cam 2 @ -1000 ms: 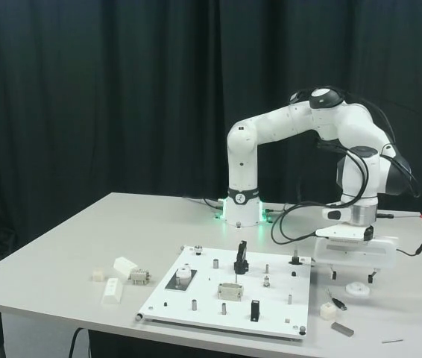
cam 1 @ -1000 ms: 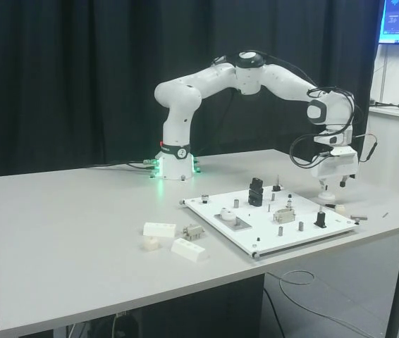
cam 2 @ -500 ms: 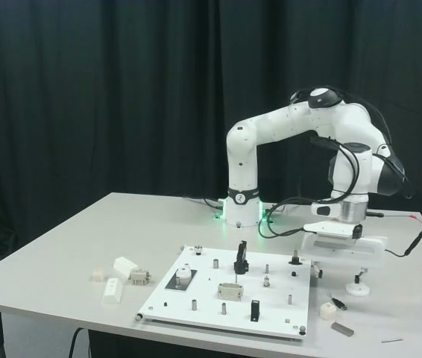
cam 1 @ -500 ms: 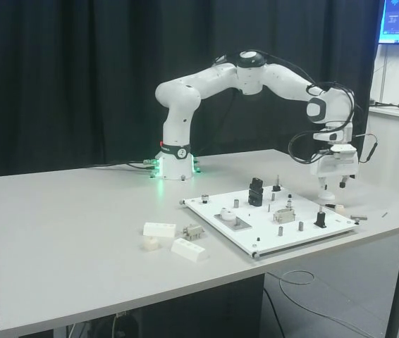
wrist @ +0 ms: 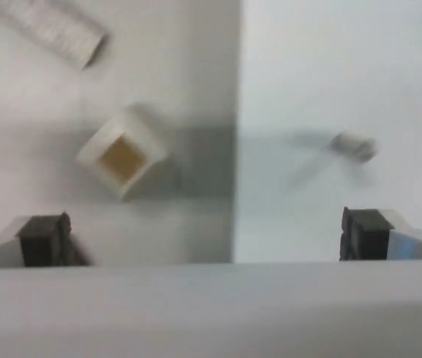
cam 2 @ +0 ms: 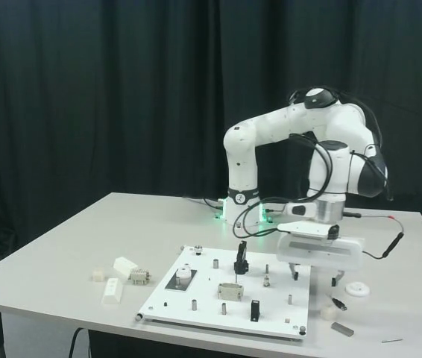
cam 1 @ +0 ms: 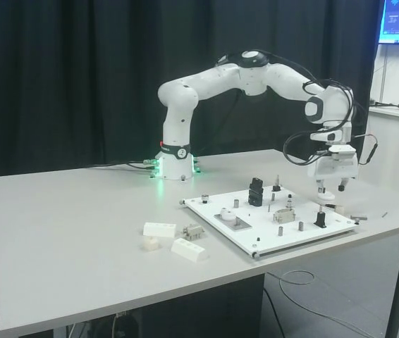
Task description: Remove round peg 2.
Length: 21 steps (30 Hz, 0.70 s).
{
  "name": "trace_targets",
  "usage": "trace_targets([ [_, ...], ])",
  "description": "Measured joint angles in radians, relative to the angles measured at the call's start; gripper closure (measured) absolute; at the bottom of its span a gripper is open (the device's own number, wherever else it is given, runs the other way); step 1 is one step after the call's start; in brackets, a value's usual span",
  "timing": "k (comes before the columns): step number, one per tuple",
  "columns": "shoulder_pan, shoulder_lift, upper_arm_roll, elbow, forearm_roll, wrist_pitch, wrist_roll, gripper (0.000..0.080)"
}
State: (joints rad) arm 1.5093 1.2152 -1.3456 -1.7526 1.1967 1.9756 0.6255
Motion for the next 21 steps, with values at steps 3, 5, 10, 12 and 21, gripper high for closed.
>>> trace_targets([
  [3, -0.031, 0.000, 0.003, 0.014, 0.000, -0.002, -0.012, 0.0003],
  [5, -0.052, 0.000, 0.007, 0.024, 0.000, -0.005, -0.022, 0.0003],
  [10, -0.102, 0.000, 0.023, 0.046, 0.000, -0.014, -0.028, 0.0003],
  [12, -0.119, 0.000, 0.031, 0.055, 0.000, -0.020, -0.028, 0.0003],
  [21, -0.179, 0.000, 0.075, 0.085, 0.001, -0.049, -0.028, 0.0003],
])
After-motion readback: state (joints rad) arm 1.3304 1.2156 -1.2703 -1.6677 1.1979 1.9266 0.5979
